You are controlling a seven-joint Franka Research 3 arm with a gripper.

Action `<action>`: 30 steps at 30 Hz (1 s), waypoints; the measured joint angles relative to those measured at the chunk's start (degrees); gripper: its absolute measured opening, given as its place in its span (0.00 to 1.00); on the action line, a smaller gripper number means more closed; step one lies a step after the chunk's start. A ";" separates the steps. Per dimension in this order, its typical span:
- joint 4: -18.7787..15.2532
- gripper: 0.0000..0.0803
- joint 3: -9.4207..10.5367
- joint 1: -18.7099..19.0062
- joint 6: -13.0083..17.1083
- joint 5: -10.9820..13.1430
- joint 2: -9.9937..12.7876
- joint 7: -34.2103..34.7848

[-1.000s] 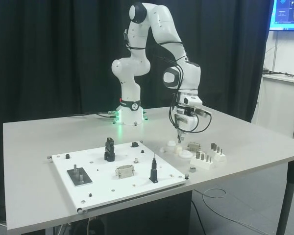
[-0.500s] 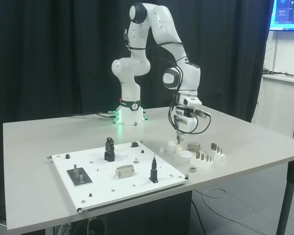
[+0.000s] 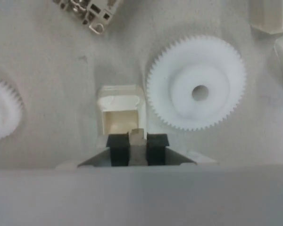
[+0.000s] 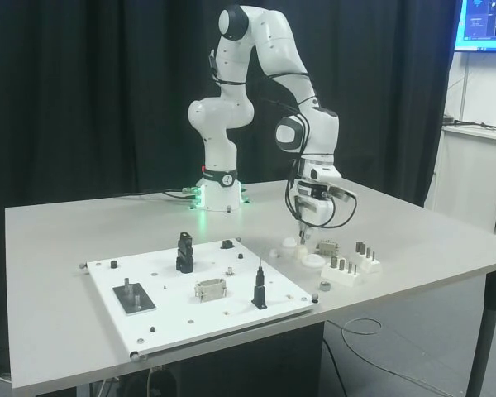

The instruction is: Place Ethernet.

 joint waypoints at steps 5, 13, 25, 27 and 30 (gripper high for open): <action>0.00 0.09 0.03 -0.11 0.00 0.01 0.13 -0.34; -0.09 0.09 0.05 -0.17 -0.03 0.07 0.33 -0.56; -0.48 0.09 0.31 -0.17 -0.05 0.09 0.40 -0.96; -0.48 0.09 0.36 -0.17 -0.05 0.09 0.40 -1.22; -0.48 0.09 0.45 -0.17 0.00 0.09 0.40 -1.59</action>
